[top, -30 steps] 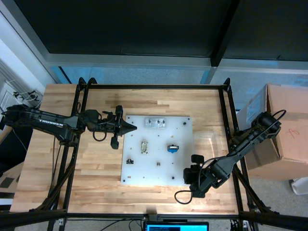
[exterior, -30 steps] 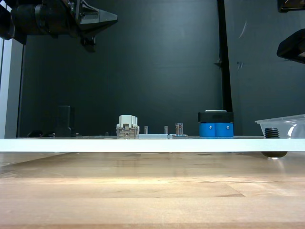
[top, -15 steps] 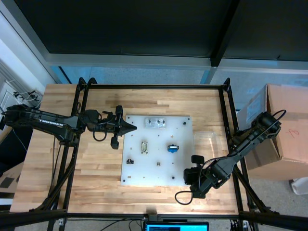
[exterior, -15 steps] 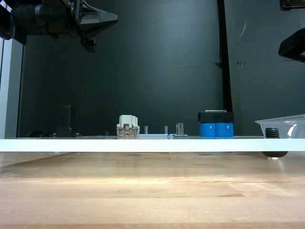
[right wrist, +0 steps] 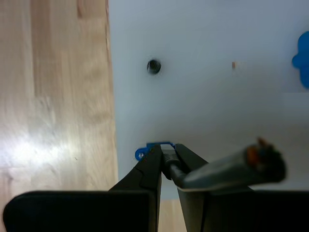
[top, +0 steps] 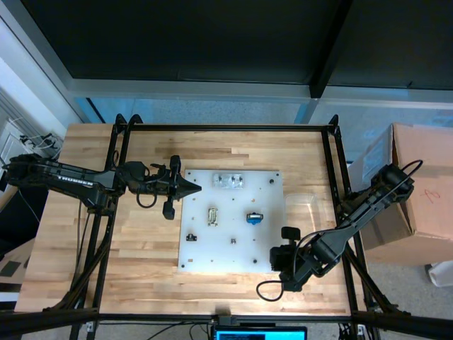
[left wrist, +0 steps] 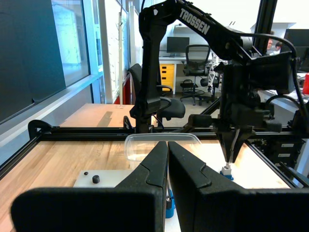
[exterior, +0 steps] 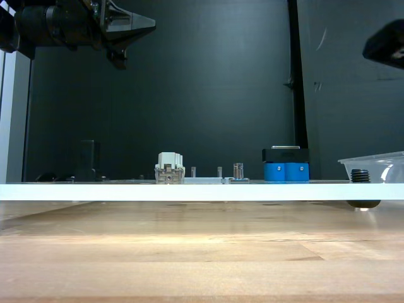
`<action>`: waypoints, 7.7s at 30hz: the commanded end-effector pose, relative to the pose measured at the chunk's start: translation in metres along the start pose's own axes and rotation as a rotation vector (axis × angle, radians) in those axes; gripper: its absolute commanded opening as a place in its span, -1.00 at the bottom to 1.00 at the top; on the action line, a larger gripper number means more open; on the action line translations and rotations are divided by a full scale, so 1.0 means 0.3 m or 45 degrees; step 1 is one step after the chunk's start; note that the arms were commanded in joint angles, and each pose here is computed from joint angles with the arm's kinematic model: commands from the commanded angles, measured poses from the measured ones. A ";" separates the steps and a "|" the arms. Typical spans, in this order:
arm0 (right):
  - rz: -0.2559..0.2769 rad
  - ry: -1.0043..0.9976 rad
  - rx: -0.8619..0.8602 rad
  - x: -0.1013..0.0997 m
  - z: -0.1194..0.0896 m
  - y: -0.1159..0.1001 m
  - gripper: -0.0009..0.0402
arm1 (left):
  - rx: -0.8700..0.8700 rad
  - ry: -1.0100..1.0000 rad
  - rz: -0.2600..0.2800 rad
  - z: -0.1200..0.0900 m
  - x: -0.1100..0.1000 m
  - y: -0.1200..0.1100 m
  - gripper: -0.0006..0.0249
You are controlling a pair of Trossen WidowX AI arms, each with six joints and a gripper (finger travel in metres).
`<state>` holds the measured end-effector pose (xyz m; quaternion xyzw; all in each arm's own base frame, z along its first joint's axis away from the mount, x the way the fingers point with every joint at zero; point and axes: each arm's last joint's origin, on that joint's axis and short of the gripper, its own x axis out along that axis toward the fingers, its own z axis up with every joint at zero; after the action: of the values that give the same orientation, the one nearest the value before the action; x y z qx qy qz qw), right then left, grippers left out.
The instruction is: Remove the RJ45 connector from the taskboard and place in the container
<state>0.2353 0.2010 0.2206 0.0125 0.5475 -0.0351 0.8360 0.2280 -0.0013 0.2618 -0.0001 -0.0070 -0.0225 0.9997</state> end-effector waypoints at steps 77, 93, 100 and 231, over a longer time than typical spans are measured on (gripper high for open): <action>-0.118 -0.154 0.320 -0.178 -0.159 -0.491 0.27 | 0.001 0.000 0.000 0.000 0.000 0.000 -0.95; -0.127 -0.004 0.707 -0.090 0.078 -0.350 0.27 | 0.001 0.000 0.000 0.000 0.000 0.000 -0.95; -0.102 0.143 0.868 -0.006 0.156 -0.288 0.27 | 0.001 0.000 0.000 0.000 0.000 0.000 -0.95; 0.161 -0.934 -0.086 -0.213 0.102 -0.701 -0.96 | 0.001 0.000 0.000 0.000 0.000 0.000 -0.95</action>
<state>0.2210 -0.0033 0.2947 0.0056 0.2327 0.0168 0.9724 0.2280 -0.0013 0.2618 -0.0001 -0.0070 -0.0225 0.9997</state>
